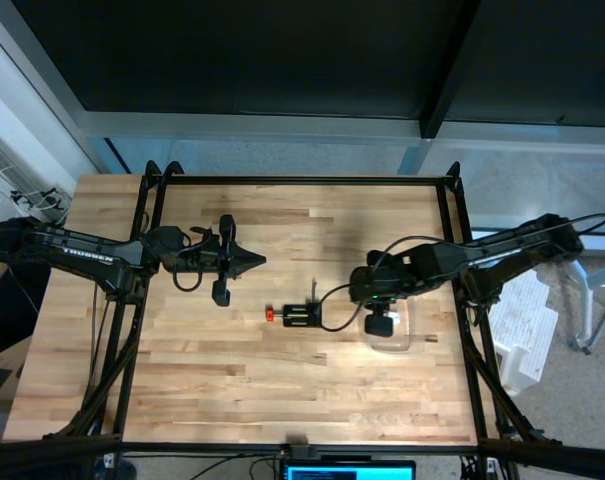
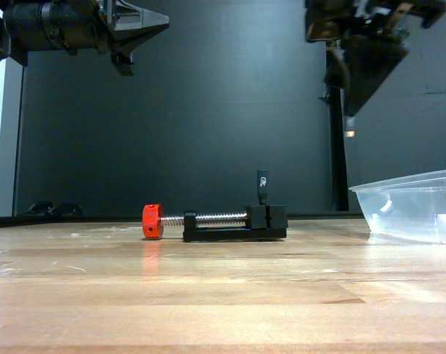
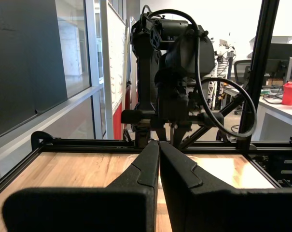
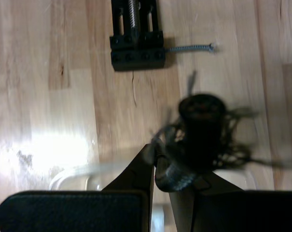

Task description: Pick the USB-C connector and install on taskboard

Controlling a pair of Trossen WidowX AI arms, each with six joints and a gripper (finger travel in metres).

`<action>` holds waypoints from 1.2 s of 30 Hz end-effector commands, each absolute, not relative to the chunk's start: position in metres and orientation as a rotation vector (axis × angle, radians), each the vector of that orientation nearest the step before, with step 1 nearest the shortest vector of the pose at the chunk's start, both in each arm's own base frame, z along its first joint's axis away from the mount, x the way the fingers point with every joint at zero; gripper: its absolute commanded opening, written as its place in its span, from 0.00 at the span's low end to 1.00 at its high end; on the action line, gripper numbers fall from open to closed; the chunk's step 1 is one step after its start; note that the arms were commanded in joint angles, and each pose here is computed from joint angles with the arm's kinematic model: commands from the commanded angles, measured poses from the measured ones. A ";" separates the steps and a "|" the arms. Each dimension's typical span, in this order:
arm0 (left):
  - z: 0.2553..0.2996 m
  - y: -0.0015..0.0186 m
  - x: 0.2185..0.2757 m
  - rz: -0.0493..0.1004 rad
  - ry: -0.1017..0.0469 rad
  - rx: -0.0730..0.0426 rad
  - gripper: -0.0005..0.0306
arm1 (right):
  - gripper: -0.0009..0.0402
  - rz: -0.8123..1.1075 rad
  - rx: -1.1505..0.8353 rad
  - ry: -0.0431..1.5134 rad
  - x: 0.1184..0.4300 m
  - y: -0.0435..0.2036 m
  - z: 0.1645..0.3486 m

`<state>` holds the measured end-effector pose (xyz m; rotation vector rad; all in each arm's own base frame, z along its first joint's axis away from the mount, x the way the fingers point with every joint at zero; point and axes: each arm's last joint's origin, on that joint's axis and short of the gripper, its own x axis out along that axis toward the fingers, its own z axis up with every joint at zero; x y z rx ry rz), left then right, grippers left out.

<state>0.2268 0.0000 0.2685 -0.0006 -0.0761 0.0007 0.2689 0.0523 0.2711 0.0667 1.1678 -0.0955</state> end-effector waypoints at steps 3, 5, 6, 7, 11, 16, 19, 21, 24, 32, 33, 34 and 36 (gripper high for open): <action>0.2685 0.0001 0.2269 0.001 -0.076 -0.001 0.02 | 0.02 -0.093 0.059 1.169 0.292 0.056 0.269; 0.2685 0.0000 0.2269 0.000 -0.076 -0.001 0.02 | 0.02 -0.095 0.061 1.167 0.301 0.056 0.270; 0.2685 0.0000 0.2269 0.000 -0.076 -0.001 0.02 | 0.02 -0.095 0.061 1.167 0.304 0.057 0.269; 0.2686 0.0000 0.2268 0.000 -0.076 -0.001 0.02 | 0.02 -0.097 0.061 1.168 0.309 0.057 0.269; 0.2685 0.0000 0.2269 0.000 -0.076 -0.001 0.02 | 0.02 -0.093 0.066 1.168 0.323 0.060 0.269; 0.2685 0.0000 0.2269 0.000 -0.076 -0.001 0.02 | 0.02 -0.098 0.067 1.178 0.339 0.062 0.264; 0.2685 0.0001 0.2269 0.001 -0.076 -0.001 0.02 | 0.02 -0.103 0.071 1.180 0.347 0.062 0.259; 0.2686 0.0000 0.2269 0.000 -0.076 -0.001 0.02 | 0.02 -0.103 0.071 1.180 0.352 0.063 0.258; 0.2686 0.0000 0.2268 0.000 -0.077 -0.001 0.02 | 0.02 -0.102 0.068 1.174 0.360 0.062 0.258; 0.2686 0.0000 0.2269 0.000 -0.076 -0.001 0.02 | 0.02 -0.100 0.057 1.176 0.366 0.059 0.256; 0.2686 0.0000 0.2268 0.000 -0.076 -0.001 0.02 | 0.02 -0.101 0.056 1.180 0.367 0.059 0.253; 0.2686 0.0000 0.2268 0.000 -0.076 -0.001 0.02 | 0.02 -0.100 0.056 1.179 0.368 0.059 0.253; 0.2686 0.0000 0.2269 0.000 -0.076 -0.001 0.02 | 0.02 -0.099 0.056 1.172 0.369 0.060 0.253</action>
